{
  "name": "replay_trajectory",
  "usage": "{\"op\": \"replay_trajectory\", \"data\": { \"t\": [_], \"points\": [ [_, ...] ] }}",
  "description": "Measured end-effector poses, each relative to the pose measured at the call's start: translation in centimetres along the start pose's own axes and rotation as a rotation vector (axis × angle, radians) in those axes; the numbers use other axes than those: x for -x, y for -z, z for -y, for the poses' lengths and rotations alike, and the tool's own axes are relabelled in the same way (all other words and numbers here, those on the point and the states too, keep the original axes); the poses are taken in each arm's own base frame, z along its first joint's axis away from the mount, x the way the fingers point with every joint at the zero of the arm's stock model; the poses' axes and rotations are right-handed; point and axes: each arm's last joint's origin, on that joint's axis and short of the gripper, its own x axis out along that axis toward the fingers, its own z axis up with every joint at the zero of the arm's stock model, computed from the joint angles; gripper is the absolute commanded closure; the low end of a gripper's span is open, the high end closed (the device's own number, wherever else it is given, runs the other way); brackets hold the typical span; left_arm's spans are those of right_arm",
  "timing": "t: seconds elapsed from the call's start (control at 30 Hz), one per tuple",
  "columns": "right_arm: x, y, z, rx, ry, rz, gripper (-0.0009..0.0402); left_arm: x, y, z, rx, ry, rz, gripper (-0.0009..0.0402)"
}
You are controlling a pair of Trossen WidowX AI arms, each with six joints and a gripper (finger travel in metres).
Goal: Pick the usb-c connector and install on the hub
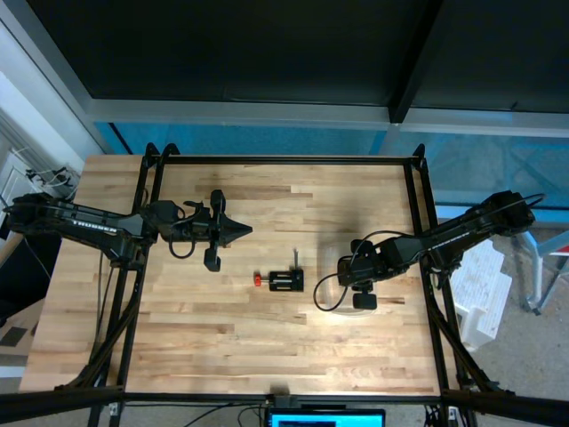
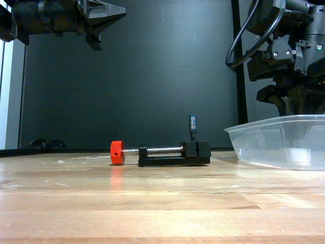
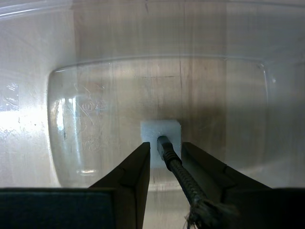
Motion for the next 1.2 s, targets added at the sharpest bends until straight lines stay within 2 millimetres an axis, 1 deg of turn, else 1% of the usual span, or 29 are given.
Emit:
{"op": "replay_trajectory", "data": {
  "t": [0.57, 1.2],
  "points": [
    [0.0, 0.01, -0.03, 0.001, -0.001, 0.0, 0.0395, 0.0, 0.0, 0.0, 0.0, 0.0, 0.0, 0.0393],
    [0.24, -0.13, -0.03, 0.0, -0.002, 0.0, 0.0393, 0.0, 0.0, 0.0, 0.0, 0.0, 0.0, 0.0393]
  ]
}}
